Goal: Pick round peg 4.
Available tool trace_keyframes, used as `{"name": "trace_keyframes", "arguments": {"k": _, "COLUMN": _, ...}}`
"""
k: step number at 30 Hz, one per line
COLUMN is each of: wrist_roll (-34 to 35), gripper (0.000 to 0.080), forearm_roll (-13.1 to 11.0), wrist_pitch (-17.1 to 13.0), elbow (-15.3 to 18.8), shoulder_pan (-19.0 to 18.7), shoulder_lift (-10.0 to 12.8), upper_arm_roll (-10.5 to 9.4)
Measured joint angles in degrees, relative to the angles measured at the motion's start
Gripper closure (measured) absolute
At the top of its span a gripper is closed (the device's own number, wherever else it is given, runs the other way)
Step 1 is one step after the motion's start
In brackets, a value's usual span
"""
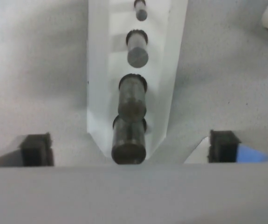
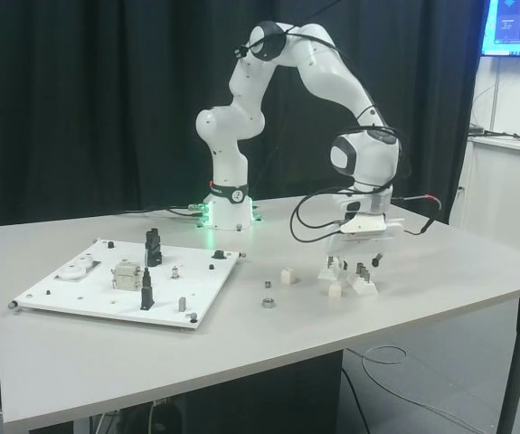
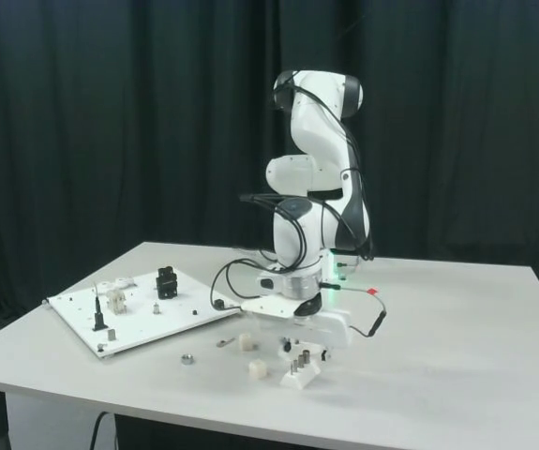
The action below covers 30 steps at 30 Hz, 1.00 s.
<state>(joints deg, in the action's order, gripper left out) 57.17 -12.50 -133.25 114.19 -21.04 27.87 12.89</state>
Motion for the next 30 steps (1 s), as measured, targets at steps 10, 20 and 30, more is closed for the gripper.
{"name": "trace_keyframes", "arguments": {"k": 10, "wrist_roll": 0.00, "gripper": 0.0174, "forearm_roll": 0.00, "wrist_pitch": -0.10, "elbow": 0.00, "shoulder_pan": 0.00, "shoulder_lift": 0.19, "upper_arm_roll": -0.23}}
{"name": "trace_keyframes", "arguments": {"k": 20, "wrist_roll": 0.00, "gripper": 0.0660, "forearm_roll": 0.00, "wrist_pitch": -0.18, "elbow": 0.00, "shoulder_pan": 0.00, "shoulder_lift": 0.21, "upper_arm_roll": -0.28}}
{"name": "trace_keyframes", "arguments": {"k": 30, "wrist_roll": 0.10, "gripper": 0.0653, "forearm_roll": 0.00, "wrist_pitch": -0.22, "elbow": 0.00, "shoulder_pan": 0.01, "shoulder_lift": 0.19, "upper_arm_roll": -0.28}}
